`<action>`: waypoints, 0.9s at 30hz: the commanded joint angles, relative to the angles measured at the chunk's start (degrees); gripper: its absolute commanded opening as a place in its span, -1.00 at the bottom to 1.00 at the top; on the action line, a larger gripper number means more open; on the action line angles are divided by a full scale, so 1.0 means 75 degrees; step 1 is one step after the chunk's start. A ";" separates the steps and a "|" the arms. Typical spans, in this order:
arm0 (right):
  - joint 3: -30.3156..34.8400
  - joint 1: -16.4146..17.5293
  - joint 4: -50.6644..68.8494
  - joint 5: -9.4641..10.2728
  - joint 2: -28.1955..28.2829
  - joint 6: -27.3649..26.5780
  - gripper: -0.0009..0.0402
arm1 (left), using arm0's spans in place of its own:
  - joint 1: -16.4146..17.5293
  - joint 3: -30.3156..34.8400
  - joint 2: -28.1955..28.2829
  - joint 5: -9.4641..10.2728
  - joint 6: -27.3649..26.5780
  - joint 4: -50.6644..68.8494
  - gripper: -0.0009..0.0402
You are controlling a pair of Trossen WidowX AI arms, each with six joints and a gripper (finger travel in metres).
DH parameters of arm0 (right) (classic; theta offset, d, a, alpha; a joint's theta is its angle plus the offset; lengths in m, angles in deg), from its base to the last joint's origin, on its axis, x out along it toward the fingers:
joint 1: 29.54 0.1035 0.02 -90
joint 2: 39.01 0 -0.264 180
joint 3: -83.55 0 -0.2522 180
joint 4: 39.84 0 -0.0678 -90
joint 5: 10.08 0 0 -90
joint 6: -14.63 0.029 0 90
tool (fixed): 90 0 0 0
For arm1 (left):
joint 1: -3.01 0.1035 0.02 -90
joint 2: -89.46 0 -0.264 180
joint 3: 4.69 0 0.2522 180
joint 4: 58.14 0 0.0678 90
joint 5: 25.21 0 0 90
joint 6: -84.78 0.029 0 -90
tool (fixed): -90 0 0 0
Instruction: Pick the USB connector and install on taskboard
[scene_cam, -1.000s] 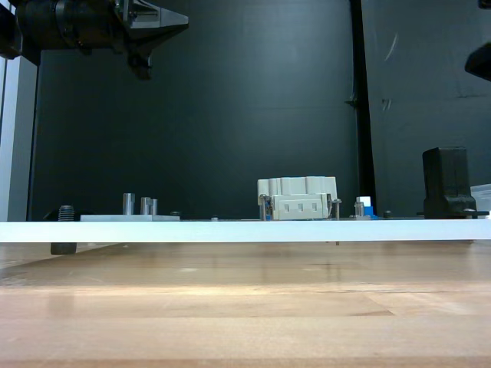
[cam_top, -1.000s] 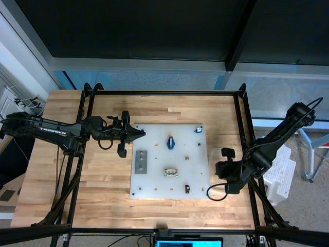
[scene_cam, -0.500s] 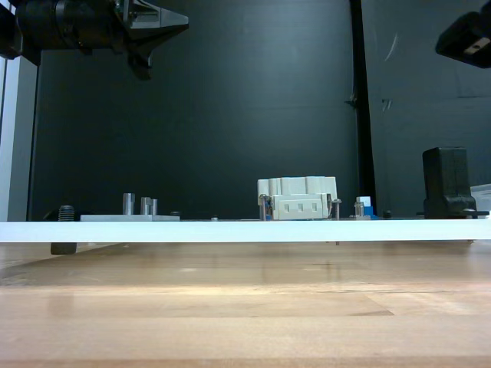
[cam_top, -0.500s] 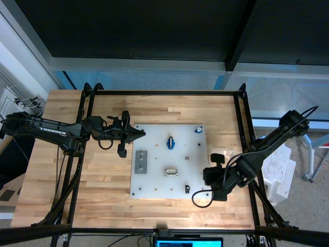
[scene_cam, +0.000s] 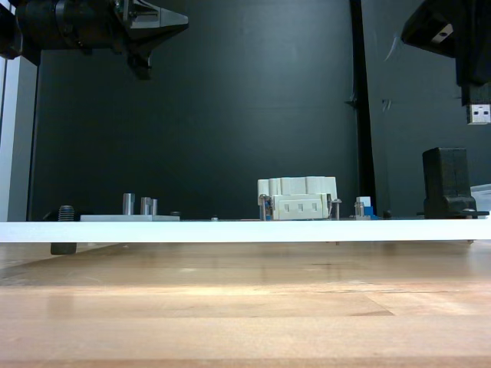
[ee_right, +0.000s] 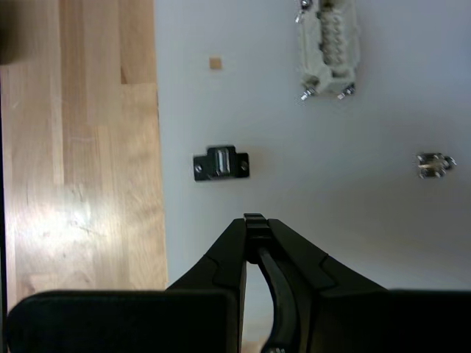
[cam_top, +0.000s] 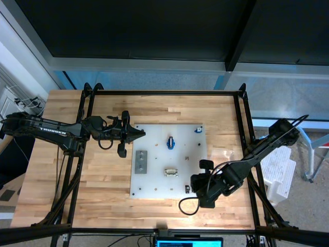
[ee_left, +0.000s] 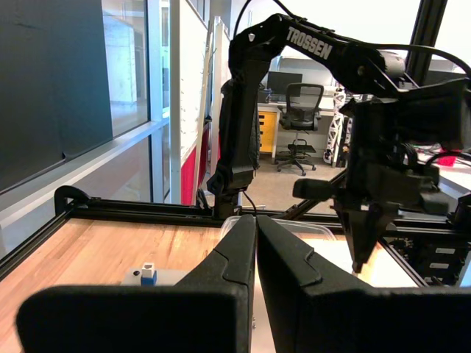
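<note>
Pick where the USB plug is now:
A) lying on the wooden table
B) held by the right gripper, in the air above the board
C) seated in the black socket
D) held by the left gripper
B: the low view shows the USB plug hanging from the right gripper, clear of the black socket on the board; the left gripper is shut, high by the board's left edge.

The fingers (ee_right: 221, 268) of the right gripper (ee_right: 254, 226) hide most of the USB connector (ee_right: 254, 218).

Both arms matte black, slim boxy links, white TROSSEN lettering (ee_left: 318, 44), looped black cable (cam_top: 180, 207); left gripper (ee_left: 255, 219) over taskboard (cam_top: 154, 177) far-left corner, right gripper (ee_right: 252, 220) over its near-right corner, black wedge fingers (ee_right: 221, 257).
</note>
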 commanded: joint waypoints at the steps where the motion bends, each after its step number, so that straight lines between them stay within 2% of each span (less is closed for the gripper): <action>1: 0.0271 -0.0125 -0.0003 0.0152 0.0277 -0.0119 -0.96 | 0.0000 0.0000 0.0000 -0.0003 0.0003 0.0000 -0.96; 10: 0.0667 -0.0277 -0.0085 0.0140 0.0801 -0.0335 -0.96 | 0.0003 0.0000 0.0000 -0.0003 0.0003 0.0000 -0.96; 20: 0.0673 -0.0329 -0.0268 0.0152 0.0903 -0.0350 -0.96 | 0.0003 0.0000 0.0000 -0.0003 0.0003 0.0000 -0.96; 23: 0.0670 -0.0329 -0.0364 0.0254 0.0947 -0.0350 -0.96 | 0.0000 0.0000 0.0000 -0.0003 0.0003 0.0000 -0.96; 27: 0.0667 -0.0332 -0.0356 0.0265 0.0947 -0.0347 -0.96 | 0.0000 0.0003 0.0000 -0.0003 0.0003 0.0000 -0.96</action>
